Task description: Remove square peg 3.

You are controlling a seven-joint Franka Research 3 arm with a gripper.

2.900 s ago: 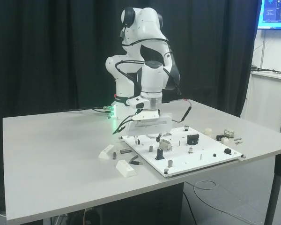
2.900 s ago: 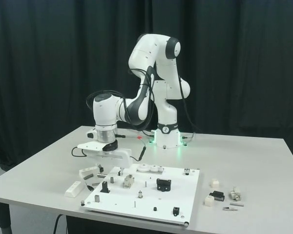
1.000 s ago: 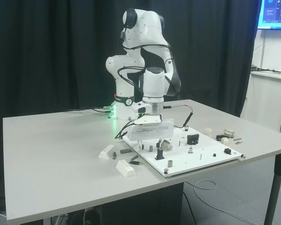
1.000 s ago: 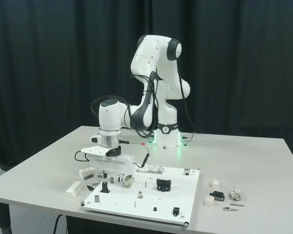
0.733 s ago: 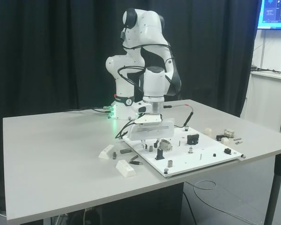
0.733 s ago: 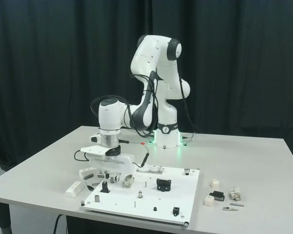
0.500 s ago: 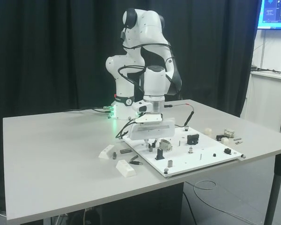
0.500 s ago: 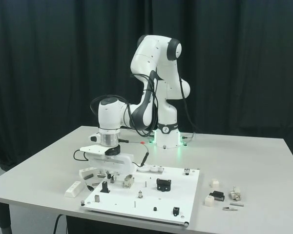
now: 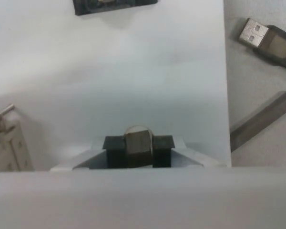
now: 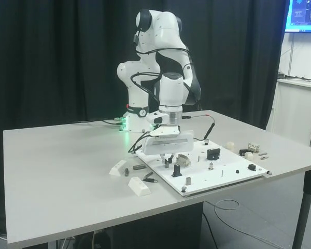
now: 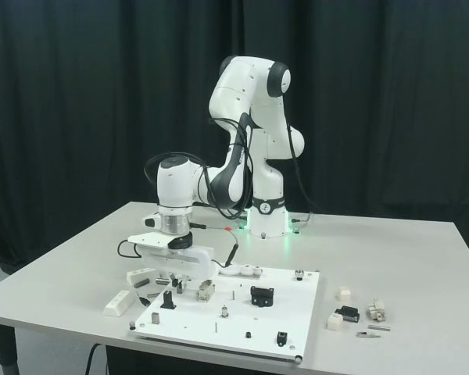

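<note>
In the wrist view a small grey square peg (image 9: 137, 143) stands between the two black fingertips (image 9: 114, 151) of my gripper (image 9: 137, 152), which touch it on both sides. The gripper is shut on the peg, low over the white board (image 9: 133, 71). I cannot tell whether the peg's foot still sits in the board. From the room the gripper (image 10: 167, 160) (image 11: 176, 283) hangs straight down over the board's (image 10: 217, 174) (image 11: 242, 316) left part, and the white hand hides most of the peg.
Beside the board's edge lie a black plug (image 9: 269, 40) and a grey bar (image 9: 262, 119). A black bracket (image 10: 177, 171) and a metal block (image 10: 184, 160) stand close by. White blocks (image 10: 139, 185) lie left of the board, and small loose parts (image 11: 375, 310) lie to its right.
Since 2.9 s ago the hand has moved across the board and come down over the peg. Over the last half second it has stayed almost still.
</note>
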